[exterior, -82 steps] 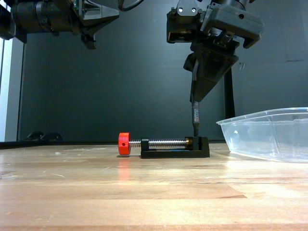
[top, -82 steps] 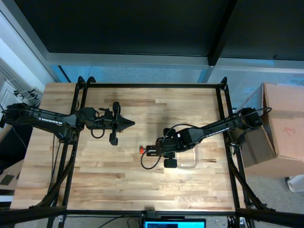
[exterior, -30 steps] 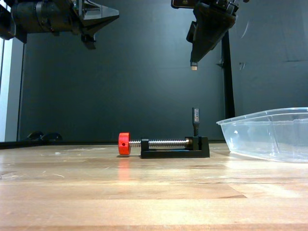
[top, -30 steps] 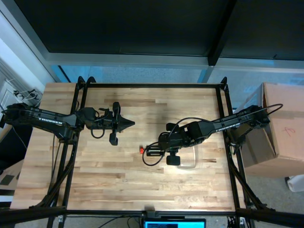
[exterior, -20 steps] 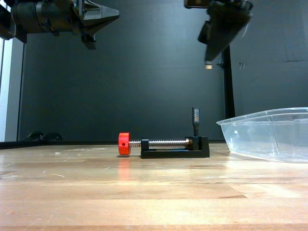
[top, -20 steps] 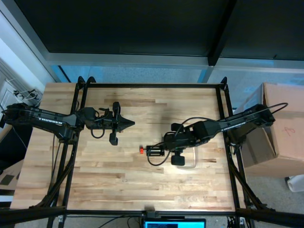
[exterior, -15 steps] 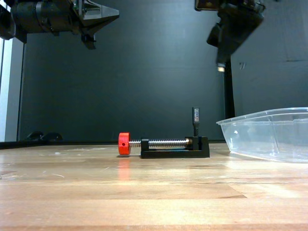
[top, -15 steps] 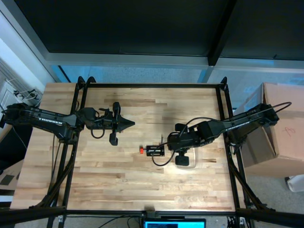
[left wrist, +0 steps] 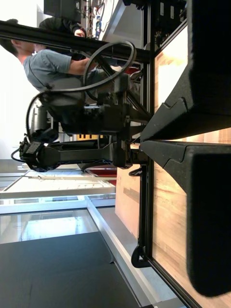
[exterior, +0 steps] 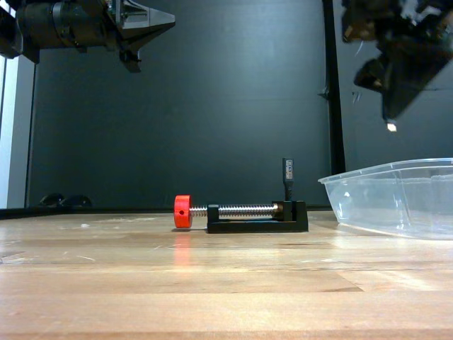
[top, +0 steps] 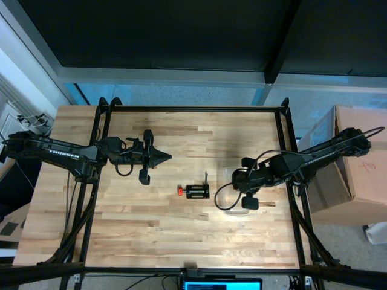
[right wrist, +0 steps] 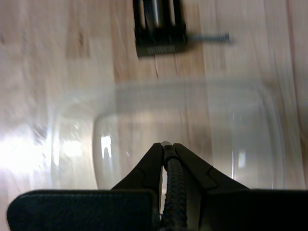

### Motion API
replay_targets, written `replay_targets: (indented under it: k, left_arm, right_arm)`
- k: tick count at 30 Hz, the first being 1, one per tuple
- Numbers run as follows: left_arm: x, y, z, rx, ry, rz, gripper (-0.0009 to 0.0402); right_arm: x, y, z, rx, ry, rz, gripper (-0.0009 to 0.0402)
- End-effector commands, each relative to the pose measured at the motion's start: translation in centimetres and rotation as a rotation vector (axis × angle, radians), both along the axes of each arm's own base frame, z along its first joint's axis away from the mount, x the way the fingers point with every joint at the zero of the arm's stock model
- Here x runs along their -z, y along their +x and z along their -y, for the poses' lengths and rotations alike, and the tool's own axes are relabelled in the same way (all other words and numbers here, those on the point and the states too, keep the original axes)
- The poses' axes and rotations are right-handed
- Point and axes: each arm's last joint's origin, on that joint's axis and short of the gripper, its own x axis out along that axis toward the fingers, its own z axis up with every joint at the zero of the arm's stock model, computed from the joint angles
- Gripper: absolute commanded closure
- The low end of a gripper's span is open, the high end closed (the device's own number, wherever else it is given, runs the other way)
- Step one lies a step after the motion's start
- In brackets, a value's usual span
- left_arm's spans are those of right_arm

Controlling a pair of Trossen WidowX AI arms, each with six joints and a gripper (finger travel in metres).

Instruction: Remove the USB-C connector from the USB-C receptacle and place in the container

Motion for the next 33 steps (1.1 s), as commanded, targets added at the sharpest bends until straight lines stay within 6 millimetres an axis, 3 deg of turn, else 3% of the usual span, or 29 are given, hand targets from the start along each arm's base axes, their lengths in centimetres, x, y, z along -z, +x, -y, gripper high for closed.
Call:
replay_targets:
  k: [1,8,16,27,33]
  left_arm:
    - [0.0,0.0,0.0,0.000,0.000,0.000,0.0393]
    - [0.0,0.0,0.0,0.000,0.000,0.000,0.0393]
    - [0.0,0.0,0.0,0.000,0.000,0.000,0.0393]
    - [0.0,0.0,0.0,0.000,0.000,0.000,0.0393]
    - [0.0,0.0,0.0,0.000,0.000,0.000,0.0393]
  right_arm:
    - [1.4,-0.5,0.1,0.004,-0.011,-0.036,0.0393]
    - [4.8,-1.1,0.3,0.007,-0.012,-0.044,0.0393]
    - [6.6,-1.4,0.4,0.035,0.005,-0.025,0.0382]
    - [6.5,-1.3,0.4,0.032,0.016,-0.020,0.0197]
    - [6.2,-1.2,0.3,0.050,0.027,-0.016,0.0144]
